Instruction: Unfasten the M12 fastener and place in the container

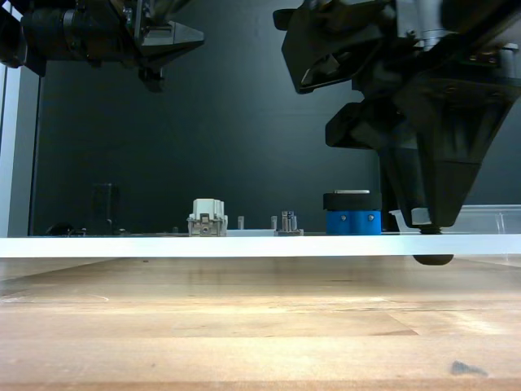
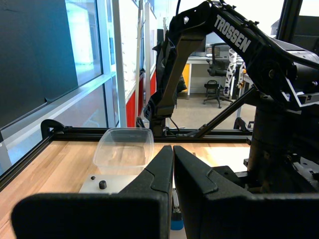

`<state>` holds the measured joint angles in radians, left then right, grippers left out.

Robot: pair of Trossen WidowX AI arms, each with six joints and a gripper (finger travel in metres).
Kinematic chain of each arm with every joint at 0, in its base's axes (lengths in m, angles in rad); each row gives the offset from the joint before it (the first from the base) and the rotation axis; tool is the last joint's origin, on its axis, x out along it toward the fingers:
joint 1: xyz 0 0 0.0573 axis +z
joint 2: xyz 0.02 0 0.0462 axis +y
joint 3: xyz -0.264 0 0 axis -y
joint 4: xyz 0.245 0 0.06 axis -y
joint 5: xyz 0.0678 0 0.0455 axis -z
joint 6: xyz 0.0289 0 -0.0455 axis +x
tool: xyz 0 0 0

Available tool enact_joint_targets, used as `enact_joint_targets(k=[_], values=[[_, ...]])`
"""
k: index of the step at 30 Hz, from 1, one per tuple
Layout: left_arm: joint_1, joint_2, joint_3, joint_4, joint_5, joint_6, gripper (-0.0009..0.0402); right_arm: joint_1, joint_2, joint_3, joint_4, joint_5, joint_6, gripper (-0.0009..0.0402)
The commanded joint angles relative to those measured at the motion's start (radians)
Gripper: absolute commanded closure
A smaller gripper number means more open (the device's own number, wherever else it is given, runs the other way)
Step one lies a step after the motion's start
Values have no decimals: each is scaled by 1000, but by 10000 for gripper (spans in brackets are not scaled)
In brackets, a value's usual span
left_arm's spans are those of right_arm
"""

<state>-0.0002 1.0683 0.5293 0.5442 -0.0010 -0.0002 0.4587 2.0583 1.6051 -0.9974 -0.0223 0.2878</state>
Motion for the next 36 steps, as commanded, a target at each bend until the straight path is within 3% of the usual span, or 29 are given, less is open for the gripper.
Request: enact_joint_targets(k=[1,10,23,29,36], values=[[0,0,0,0,0,0,393,1,-16,2,-16,-5,-60,393],[0,0,0,0,0,0,393,1,-63,2,-27,-5,-95,393],[0,0,0,0,0,0,393,-13,-227,0,-125,-4,-87,394],[0,0,0,0,0,0,393,-74,-314,-28,-209,-4,-82,393],[0,0,0,0,0,0,393,-189,-403,-58,-280,3,-60,393]])
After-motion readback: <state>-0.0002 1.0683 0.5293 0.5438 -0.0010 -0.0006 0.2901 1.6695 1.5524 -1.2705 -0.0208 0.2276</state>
